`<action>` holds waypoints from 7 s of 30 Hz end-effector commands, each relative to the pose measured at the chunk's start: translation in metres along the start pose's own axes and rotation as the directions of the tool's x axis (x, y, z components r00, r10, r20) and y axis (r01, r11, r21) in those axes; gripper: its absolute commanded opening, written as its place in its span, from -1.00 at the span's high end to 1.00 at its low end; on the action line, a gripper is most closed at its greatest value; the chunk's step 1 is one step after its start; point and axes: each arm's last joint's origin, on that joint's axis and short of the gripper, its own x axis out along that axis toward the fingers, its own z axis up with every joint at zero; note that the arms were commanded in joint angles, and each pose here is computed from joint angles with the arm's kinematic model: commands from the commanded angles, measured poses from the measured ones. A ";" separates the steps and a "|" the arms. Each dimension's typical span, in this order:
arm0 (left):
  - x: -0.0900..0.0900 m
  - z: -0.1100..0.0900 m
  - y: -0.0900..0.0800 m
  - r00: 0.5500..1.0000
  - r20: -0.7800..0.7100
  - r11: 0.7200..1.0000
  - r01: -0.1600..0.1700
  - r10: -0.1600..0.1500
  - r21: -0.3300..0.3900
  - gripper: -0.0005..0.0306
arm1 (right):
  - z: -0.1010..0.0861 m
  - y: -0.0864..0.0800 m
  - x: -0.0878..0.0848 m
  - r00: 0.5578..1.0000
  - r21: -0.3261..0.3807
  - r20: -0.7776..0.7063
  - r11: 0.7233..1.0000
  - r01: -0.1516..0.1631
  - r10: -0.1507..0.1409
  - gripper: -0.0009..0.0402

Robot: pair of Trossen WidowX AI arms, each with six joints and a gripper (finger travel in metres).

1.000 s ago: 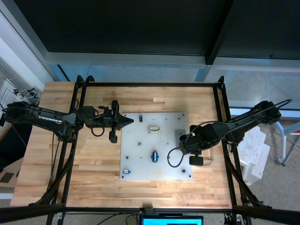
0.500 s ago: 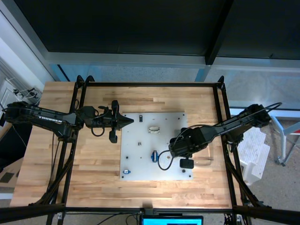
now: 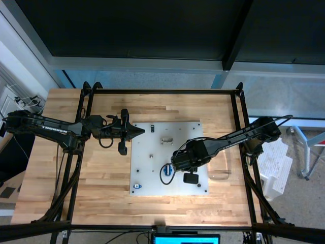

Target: Pick the 16mm cylinder and install on the taskboard

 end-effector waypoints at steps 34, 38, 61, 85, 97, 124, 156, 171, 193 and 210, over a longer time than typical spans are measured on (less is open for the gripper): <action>0.000 0.000 0.000 1.000 0.000 1.000 0.000 0.000 0.000 0.96 | 0.011 0.009 0.018 1.000 0.004 0.022 1.000 -0.011 0.011 0.90; 0.000 0.000 0.000 1.000 0.000 1.000 0.000 0.000 0.000 0.96 | 0.012 0.011 0.023 1.000 0.001 0.015 1.000 -0.008 0.008 0.90; 0.000 0.000 0.000 1.000 0.000 1.000 0.000 0.000 0.000 0.96 | 0.010 0.015 0.044 1.000 -0.008 0.002 1.000 -0.004 0.004 0.90; 0.000 0.000 0.000 1.000 0.000 1.000 0.000 0.000 0.000 0.96 | 0.010 0.017 0.046 1.000 -0.011 0.009 1.000 -0.008 0.008 0.86; 0.000 0.000 0.000 1.000 0.000 1.000 0.000 0.000 0.000 0.96 | 0.009 0.017 0.045 1.000 -0.012 0.011 1.000 -0.009 0.009 0.40; 0.000 0.000 0.000 1.000 0.000 1.000 0.000 0.000 0.000 0.97 | 0.008 0.019 0.042 1.000 -0.019 0.016 1.000 -0.012 0.012 0.06; 0.000 0.000 0.000 1.000 0.000 1.000 0.000 0.000 0.000 0.96 | -0.024 0.011 0.023 0.991 -0.115 0.116 0.992 -0.051 0.064 -0.13; 0.000 0.000 0.000 1.000 0.000 1.000 0.000 0.000 0.000 0.96 | -0.028 -0.030 -0.029 0.858 -0.095 0.507 0.995 -0.039 0.082 0.27; 0.000 0.000 0.000 1.000 0.000 1.000 0.000 0.000 0.000 0.96 | -0.054 -0.114 -0.057 0.172 -0.104 0.979 0.994 -0.031 0.108 0.96; 0.000 0.000 0.000 1.000 0.000 1.000 0.000 0.000 0.000 0.96 | -0.066 -0.127 -0.031 0.094 -0.113 0.988 0.990 -0.082 0.121 0.96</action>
